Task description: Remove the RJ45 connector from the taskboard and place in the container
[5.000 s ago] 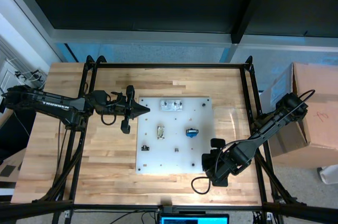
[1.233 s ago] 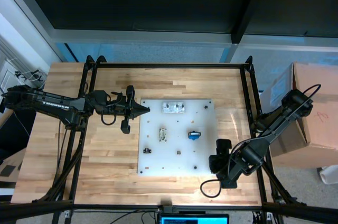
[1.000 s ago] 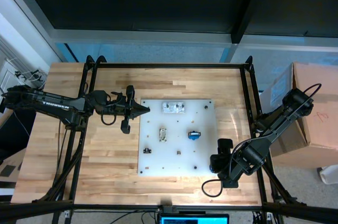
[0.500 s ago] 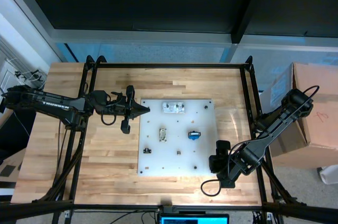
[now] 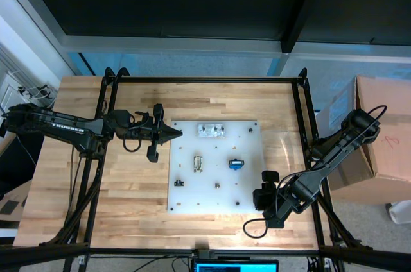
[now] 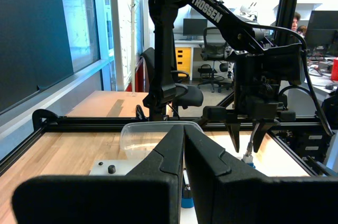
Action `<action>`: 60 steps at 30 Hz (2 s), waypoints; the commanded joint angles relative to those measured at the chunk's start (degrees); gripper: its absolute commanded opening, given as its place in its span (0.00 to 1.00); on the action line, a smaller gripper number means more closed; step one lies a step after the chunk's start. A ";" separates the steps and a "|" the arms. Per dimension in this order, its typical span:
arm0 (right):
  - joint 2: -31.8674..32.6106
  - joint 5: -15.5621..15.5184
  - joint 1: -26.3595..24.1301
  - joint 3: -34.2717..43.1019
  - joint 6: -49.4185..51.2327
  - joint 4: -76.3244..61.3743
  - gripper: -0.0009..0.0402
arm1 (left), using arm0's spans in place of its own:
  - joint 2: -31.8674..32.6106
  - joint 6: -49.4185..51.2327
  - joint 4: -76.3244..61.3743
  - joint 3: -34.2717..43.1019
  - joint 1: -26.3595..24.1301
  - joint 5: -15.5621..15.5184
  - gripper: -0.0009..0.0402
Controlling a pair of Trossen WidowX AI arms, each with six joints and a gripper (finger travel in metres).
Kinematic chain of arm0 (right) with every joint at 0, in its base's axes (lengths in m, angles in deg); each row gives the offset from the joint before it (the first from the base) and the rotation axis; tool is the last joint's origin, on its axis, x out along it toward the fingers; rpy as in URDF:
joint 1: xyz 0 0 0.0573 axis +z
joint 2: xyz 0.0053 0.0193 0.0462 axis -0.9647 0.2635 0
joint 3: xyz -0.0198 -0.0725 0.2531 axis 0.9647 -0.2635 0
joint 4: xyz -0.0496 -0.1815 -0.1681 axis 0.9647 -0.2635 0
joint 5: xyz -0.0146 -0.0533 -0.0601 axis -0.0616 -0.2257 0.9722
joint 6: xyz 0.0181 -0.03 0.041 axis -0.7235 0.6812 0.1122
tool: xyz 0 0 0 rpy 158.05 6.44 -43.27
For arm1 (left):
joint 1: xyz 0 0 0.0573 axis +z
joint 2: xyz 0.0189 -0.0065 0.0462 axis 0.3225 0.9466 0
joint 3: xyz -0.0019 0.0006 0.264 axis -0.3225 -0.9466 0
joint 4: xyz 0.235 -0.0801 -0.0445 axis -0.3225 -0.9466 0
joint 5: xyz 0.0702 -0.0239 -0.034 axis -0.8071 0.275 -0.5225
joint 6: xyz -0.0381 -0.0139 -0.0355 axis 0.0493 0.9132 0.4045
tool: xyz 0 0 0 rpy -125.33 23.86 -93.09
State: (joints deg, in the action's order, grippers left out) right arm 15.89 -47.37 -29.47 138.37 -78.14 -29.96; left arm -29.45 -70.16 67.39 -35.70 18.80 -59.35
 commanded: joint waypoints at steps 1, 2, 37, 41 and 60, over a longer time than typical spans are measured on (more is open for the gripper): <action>0.02 0.00 0.02 -0.26 0.20 0.74 0.40 | 0.00 0.00 0.02 0.02 0.00 0.00 0.02; 0.02 0.00 0.00 -0.39 0.22 1.07 0.39 | 0.00 0.00 0.04 0.02 0.02 0.00 0.02; -1.64 0.07 -0.07 -0.72 1.57 1.42 0.02 | 0.00 0.00 0.04 0.02 0.00 0.00 0.02; -2.78 0.13 -0.33 -0.72 1.57 1.36 0.02 | 0.00 0.00 0.02 0.02 0.02 0.00 0.02; -19.43 -0.61 -10.56 -4.52 4.22 -10.93 0.02 | 0.00 0.00 0.02 0.02 0.00 0.00 0.02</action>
State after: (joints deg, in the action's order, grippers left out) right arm -2.05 -47.55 -38.89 134.98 -74.40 -40.32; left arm -29.45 -70.16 67.41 -35.70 18.80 -59.35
